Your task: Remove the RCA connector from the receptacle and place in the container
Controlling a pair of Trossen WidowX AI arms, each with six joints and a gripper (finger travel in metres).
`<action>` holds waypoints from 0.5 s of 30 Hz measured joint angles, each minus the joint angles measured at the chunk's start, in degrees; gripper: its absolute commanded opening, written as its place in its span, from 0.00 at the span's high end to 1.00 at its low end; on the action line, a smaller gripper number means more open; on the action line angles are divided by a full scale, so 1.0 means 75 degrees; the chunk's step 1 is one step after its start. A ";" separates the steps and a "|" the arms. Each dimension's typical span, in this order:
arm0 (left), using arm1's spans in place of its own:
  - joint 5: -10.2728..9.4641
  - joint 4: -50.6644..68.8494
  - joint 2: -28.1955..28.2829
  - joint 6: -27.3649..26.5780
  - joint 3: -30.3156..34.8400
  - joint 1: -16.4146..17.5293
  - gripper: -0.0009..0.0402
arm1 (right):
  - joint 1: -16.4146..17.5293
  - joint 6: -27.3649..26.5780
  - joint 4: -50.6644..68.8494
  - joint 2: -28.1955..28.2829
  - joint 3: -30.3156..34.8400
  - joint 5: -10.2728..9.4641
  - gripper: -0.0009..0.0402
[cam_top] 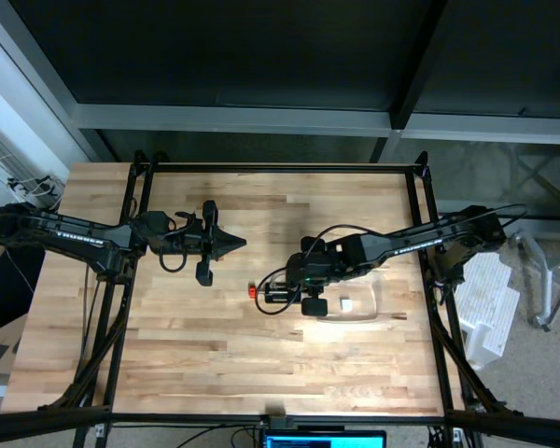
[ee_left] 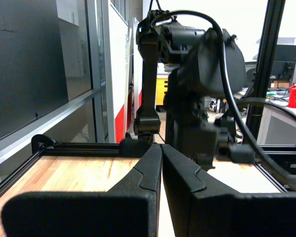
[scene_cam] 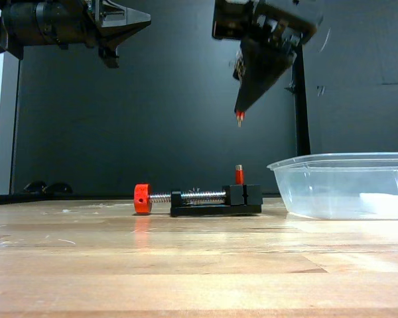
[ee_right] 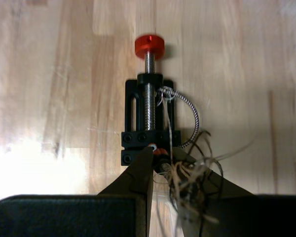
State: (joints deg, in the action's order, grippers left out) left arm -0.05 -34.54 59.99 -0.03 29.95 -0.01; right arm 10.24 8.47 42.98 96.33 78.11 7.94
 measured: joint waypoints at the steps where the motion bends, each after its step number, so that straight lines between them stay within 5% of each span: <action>1: 0.0000 0.0000 0.0000 0.0000 -0.0003 0.0000 0.98 | 0.0000 0.0000 0.0012 -0.0085 0.0000 0.0000 0.97; 15: -0.0003 0.0000 0.0000 0.0000 0.0000 0.0000 0.98 | 0.0055 0.0026 0.0035 -0.0452 0.0000 -0.0009 0.97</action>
State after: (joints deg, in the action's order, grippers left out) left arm -0.08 -34.54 59.99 -0.03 29.95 -0.01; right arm 10.66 8.67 43.24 92.95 78.11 7.88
